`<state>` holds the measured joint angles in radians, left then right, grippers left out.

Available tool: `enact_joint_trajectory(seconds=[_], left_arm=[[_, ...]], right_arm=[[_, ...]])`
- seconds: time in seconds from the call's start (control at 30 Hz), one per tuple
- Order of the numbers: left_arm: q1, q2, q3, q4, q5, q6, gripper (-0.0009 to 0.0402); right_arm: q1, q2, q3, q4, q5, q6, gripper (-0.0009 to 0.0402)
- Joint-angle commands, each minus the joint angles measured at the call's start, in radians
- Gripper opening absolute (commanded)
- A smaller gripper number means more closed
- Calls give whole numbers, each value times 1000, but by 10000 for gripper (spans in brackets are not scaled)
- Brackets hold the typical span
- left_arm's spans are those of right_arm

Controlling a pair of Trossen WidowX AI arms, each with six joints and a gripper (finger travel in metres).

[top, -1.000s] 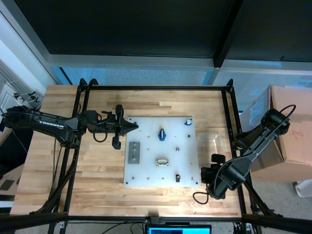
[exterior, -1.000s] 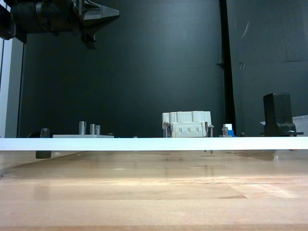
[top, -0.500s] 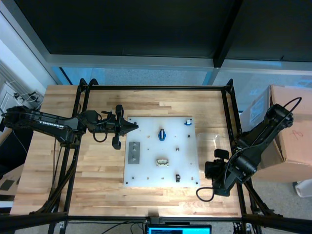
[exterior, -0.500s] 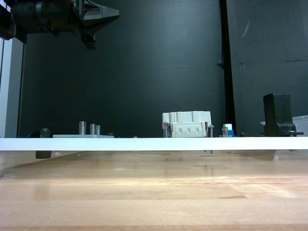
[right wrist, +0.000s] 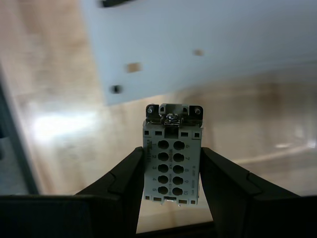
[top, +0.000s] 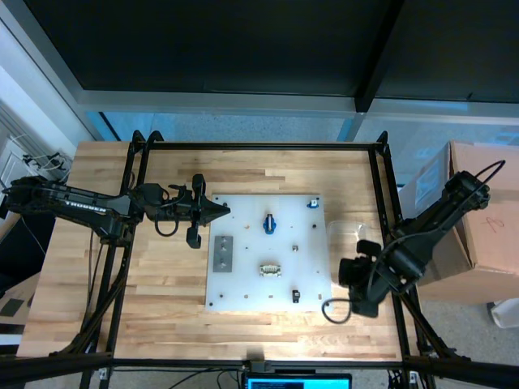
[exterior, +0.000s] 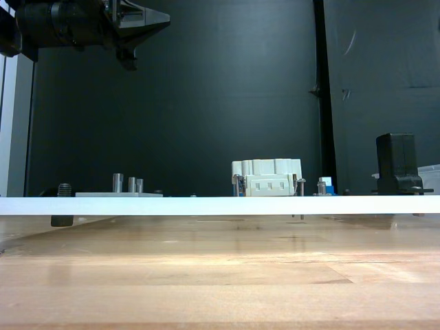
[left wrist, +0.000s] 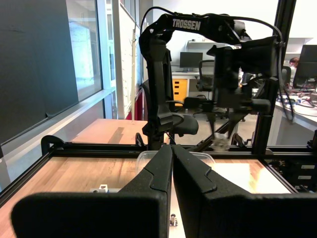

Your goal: Remove the HAN10E connector from the taskboard and place in the container

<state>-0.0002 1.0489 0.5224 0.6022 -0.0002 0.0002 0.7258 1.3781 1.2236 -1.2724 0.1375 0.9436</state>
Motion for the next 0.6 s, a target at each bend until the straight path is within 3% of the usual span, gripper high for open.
enact_joint_trajectory(seconds=[0.03,0.23,0.3,0.6], left_arm=[[0,0,0,0,0,0,0],[0,0,0,0,0,0,0],[0,0,0,0,0,0,0],[0,0,0,0,0,0,0]], right_arm=[[-74,-15,-32,-37,-6,-57,0],[-209,-93,-133,-35,-11,-123,2],[-232,-117,-167,-32,-38,-128,17],[-237,-128,-232,35,-55,-140,174]])
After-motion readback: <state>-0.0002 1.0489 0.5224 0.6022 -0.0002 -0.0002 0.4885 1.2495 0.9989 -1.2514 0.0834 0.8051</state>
